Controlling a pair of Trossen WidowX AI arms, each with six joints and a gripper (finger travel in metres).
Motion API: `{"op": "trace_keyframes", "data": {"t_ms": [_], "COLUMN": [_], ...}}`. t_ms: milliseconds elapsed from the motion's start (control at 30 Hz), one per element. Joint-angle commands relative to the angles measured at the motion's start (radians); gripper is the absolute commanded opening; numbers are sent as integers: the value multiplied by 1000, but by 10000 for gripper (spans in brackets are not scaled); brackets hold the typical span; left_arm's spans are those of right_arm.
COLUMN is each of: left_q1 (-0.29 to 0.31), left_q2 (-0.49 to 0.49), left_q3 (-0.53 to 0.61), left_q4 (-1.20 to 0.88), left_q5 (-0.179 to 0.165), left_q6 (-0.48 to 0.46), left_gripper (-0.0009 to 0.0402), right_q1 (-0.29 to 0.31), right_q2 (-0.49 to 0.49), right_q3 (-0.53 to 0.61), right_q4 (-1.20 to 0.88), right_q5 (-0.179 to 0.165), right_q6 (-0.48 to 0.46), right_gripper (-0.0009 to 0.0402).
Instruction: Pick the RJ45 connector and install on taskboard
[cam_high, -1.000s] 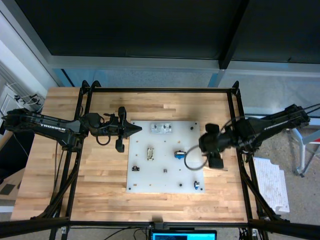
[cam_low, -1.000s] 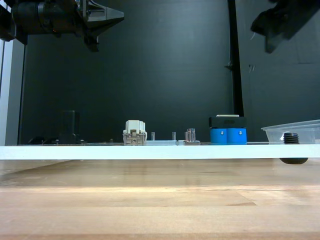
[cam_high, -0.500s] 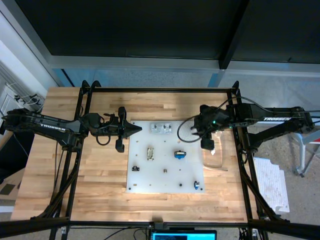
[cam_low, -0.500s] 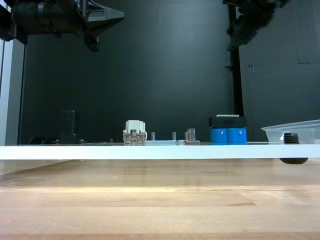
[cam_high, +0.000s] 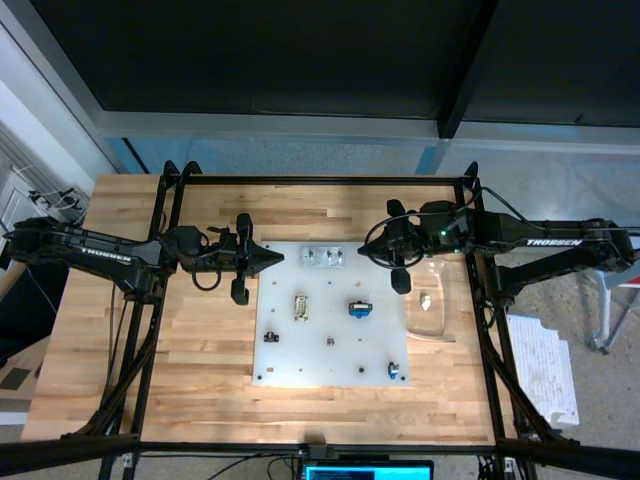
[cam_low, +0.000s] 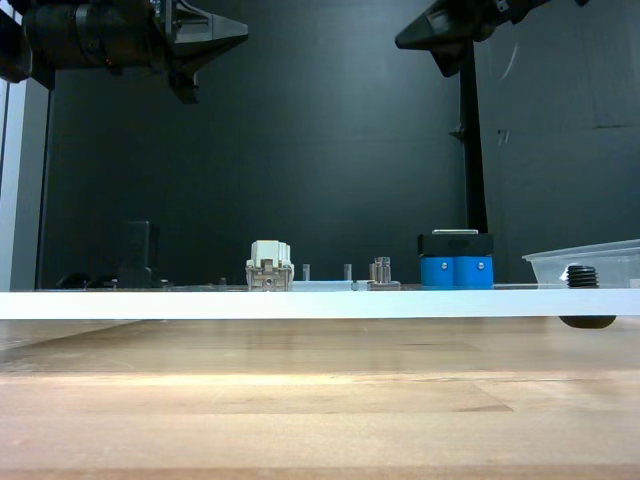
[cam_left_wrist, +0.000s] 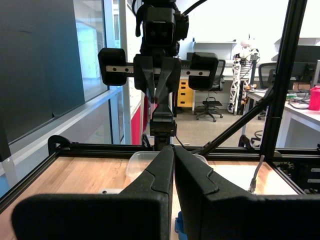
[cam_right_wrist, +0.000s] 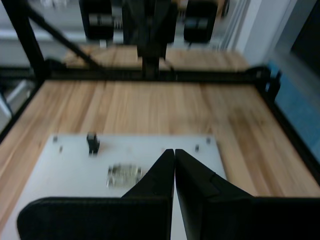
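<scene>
Evidently retreating, the right gripper (cam_right_wrist: 174, 151), clenched on nothing, had swung from the tray (cam_high: 441, 330) to above the board's (cam_high: 300, 350) far edge, left gripper (cam_left_wrist: 173, 150) parked clenched; whether the connector sat in the jack (cam_high: 394, 371) could not be told.

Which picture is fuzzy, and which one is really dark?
Right wrist view is fuzzy: the right gripper, high over the far right corner of the white board, looks smeared. Low view is darkest, with a black backdrop. Left wrist view is crisp and bright; the left gripper hangs over the board's far left corner.
</scene>
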Motion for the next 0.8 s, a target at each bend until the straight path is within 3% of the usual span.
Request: {"op": "trace_keyframes", "data": {"t_ms": [33, 67, 500, 800], "left_q1": [0, 0, 0, 0], "left_q2": [0, 0, 0, 0], "left_q3": [0, 0, 0, 0], "left_q4": [0, 0, 0, 0], "left_q5": [0, 0, 0, 0], "left_q6": [0, 0, 0, 0], "left_gripper": [0, 0, 0, 0], "right_q1": [-16, -21, -35, -32], "right_q2": [-10, -10, -10, -11], "right_q3": [-59, -77, -246, -313], "right_q4": [140, 186, 568, 662], "right_q5": [-58, -72, -71, -61], "right_q6": [13, 26, 90, 109], "right_gripper": [-1, -1, 0, 0]}}
